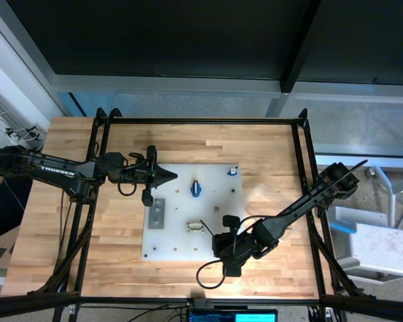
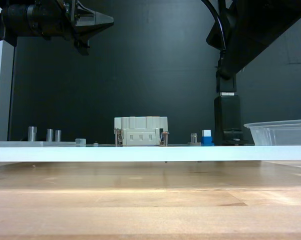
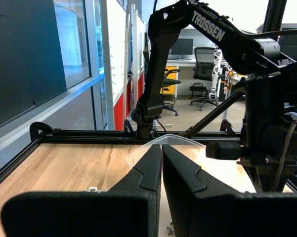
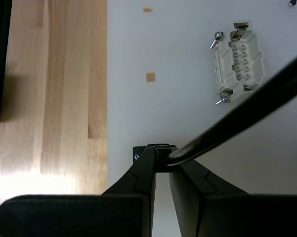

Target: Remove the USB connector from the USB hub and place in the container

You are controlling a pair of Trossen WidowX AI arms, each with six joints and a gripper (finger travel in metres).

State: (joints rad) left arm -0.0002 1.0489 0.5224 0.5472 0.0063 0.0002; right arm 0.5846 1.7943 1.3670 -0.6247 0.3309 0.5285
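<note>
- Right tool (image 4: 160, 157) sits low at the near edge of the flat white square board (image 1: 171, 245), its fingers drawn in and pinching the plug end of the USB connector (image 4: 237, 116), a short thin black cable that runs off slantwise from the tips.
- The plug enters the USB hub (image 4: 137, 154), a small black block fixed at the board's near edge. Only one corner of it shows past the fingers.
- Judgement: the grasp is made and the plug is not yet out, so the pull-out step is in hand.
- Container (image 1: 265, 198), a clear, shallow plastic dish with a rounded three-sided outline, rests on the wooden bench (image 1: 114, 268) just beside the board's right edge, and nothing shows in it.
- Left tool (image 3: 161, 150) hangs high over the board's far-left corner, fingers pressed together on nothing and well apart from the work.
- A white rectangular multi-pin socket block (image 4: 237, 61) stands on the board near the hub but clear of the fingers.
- Next move, as I read it: draw the plug straight out along its own axis without twisting and with the pinch kept firm. Then lift, carry it towards the board's right edge and release over the dish.
- Risk, as I read it: a slanted pull could bind the plug, or the fingers could slip.
</note>
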